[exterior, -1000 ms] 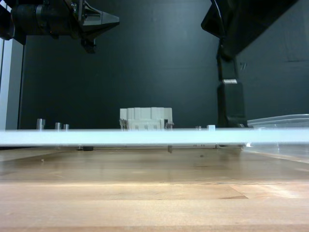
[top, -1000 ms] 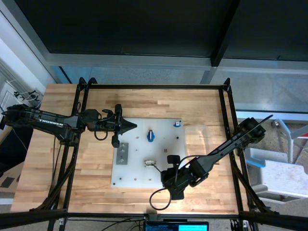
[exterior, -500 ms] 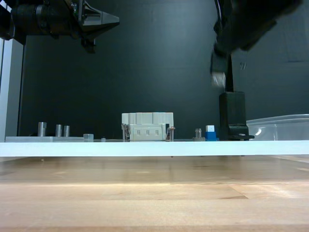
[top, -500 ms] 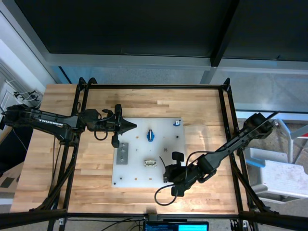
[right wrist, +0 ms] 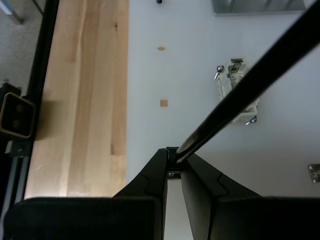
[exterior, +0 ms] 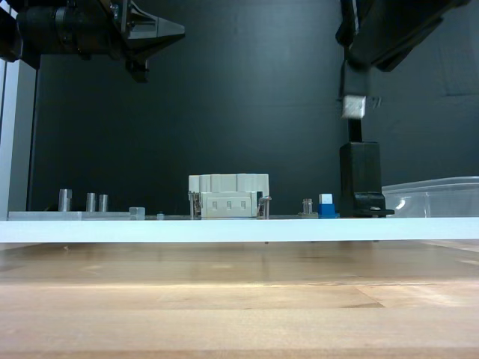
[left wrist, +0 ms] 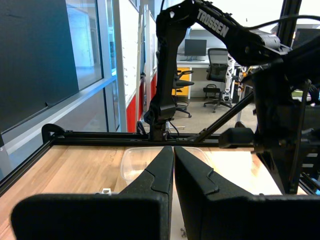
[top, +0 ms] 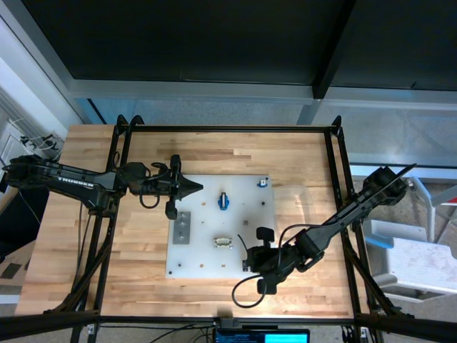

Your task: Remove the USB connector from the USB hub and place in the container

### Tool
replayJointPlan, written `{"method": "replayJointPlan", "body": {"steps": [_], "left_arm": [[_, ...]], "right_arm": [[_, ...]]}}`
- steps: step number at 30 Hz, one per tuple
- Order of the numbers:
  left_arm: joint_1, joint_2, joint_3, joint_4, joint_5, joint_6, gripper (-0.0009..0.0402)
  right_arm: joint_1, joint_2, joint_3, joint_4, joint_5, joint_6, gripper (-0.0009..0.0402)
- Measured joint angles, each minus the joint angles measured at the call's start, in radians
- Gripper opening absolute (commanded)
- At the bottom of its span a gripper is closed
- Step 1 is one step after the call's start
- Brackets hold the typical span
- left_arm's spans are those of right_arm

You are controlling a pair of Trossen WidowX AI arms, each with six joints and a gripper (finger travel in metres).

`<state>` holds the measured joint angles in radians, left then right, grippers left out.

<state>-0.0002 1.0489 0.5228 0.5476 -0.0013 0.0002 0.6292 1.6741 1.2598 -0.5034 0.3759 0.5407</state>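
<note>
My right gripper [right wrist: 173, 159] is shut on the USB connector [right wrist: 174, 154], whose thin black cable [right wrist: 240, 85] runs off slantwise over the white board [right wrist: 165, 75]. In the low view the connector's silver plug end [exterior: 352, 107] hangs above the USB hub [exterior: 361, 179], a black block standing on the board. From above, the right gripper [top: 247, 261] sits over the board's near right part and hides the hub. The clear container [top: 289, 204] lies to the board's right. My left gripper [top: 196, 187] hovers shut and holding nothing, high over the board's far left edge.
On the board [top: 203, 257] stand a beige-metal rectangular connector [top: 223, 243], a grey bar with round holes [top: 183, 229], a blue plug [top: 223, 201] and a small blue piece [top: 263, 183]. A black frame [top: 228, 129] borders the wooden table.
The board, lifted at its near edge a second ago, has dropped flat. My right gripper has risen with the connector, and its plug end now hangs above the hub. The left arm has not moved.
</note>
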Motion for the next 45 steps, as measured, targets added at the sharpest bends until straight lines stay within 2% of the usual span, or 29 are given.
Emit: {"method": "replayJointPlan", "body": {"steps": [7, 18, 37, 45], "left_arm": [[0.0, 0.0, 0.0, 0.0, 0.0, 0.0, 0.0001], [0.0, 0.0, 0.0, 0.0, 0.0, 0.0, 0.0001], [0.0, 0.0, 0.0, 0.0, 0.0, 0.0, 0.0001], [0.0, 0.0, 0.0, 0.0, 0.0, 0.0, 0.0001]], "right_arm": [[0.0, -0.07, 0.0, -0.072, -0.035, 0.023, 0.0], [-0.001, -0.208, 0.0, -0.29, -0.039, 0.068, 0.0], [-0.001, -0.397, 0.0, -0.705, -0.028, 0.251, 0.0], [-0.021, -0.434, 0.0, -0.877, -0.028, 0.404, 0.0]]}}
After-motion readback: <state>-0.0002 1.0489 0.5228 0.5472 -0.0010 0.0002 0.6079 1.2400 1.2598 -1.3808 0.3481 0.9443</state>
